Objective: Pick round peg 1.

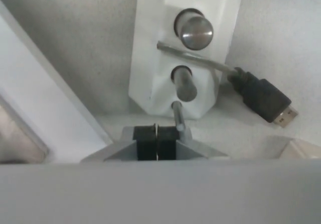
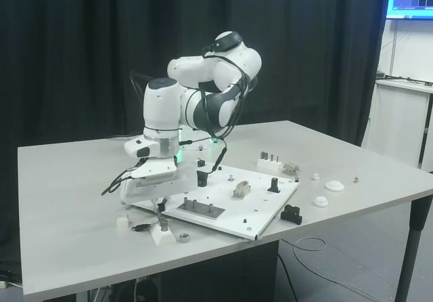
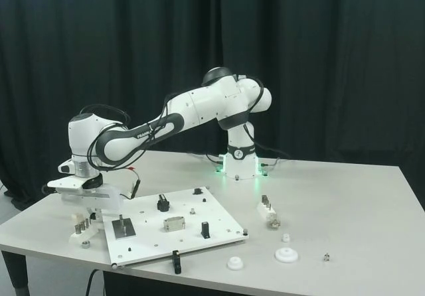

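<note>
At the table's near-left corner, beside the white board (image 3: pixel 199 239), the arm (image 3: pixel 192 110) is stretched far out and low, wrist over a small white peg block (image 1: pixel 173 58)

- Block stands on grey table (image 2: pixel 61 200), just off the board's edge. Holds round pegs in a row, fat to thin
- Wrist view: fat peg (image 1: pixel 194 30) mid-block, another fatter one cut off at picture edge. Middle peg (image 1: pixel 184 83) next. Thinnest peg (image 1: pixel 178 116) at the block's end nearest the fingers
- Judging peg 1 to be that thinnest one; no label visible, so this is a guess
- Gripper (image 1: pixel 156 142): black pads pressed together, only a hairline seam between them, nothing pinched
- Thin peg sits just beside the closed tips, off to one side of the seam, not between the fingers. Looks upright in its hole
- Black plug (image 1: pixel 261 98) on a grey cable (image 1: pixel 200 58) lies by the block; cable crosses over the block between fat and middle pegs
- Room views: gripper low over block, detail too small to confirm contact

Step in hand: approach, grasp not begun. Peg not yet lifted

Next move calls for: spreading the fingers, shifting sideways so the thin peg is centred between pads, lowering to straddle it, closing, then a straight pull up along the hole axis. Risks: clipping the middle peg or snagging the cable
</note>
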Controlling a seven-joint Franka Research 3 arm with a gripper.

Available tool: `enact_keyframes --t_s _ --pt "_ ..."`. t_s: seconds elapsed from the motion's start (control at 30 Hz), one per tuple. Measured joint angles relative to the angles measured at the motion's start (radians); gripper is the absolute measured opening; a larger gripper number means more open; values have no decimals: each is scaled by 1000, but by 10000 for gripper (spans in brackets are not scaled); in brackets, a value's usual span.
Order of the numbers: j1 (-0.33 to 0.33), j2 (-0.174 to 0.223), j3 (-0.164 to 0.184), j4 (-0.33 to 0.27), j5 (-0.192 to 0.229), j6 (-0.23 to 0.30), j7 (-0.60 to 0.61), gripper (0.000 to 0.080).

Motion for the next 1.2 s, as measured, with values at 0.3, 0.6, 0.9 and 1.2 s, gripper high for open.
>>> enact_keyframes --t_s 0.3,0.6,0.9,1.2 --pt "-1 -18 -21 4 -2 -18 0 1" --pt "-1 -18 -66 29 -2 -77 0 1" --pt "-1 -18 -95 42 -3 -114 0 1" --pt "-1 -17 -115 48 -3 -152 14 214"
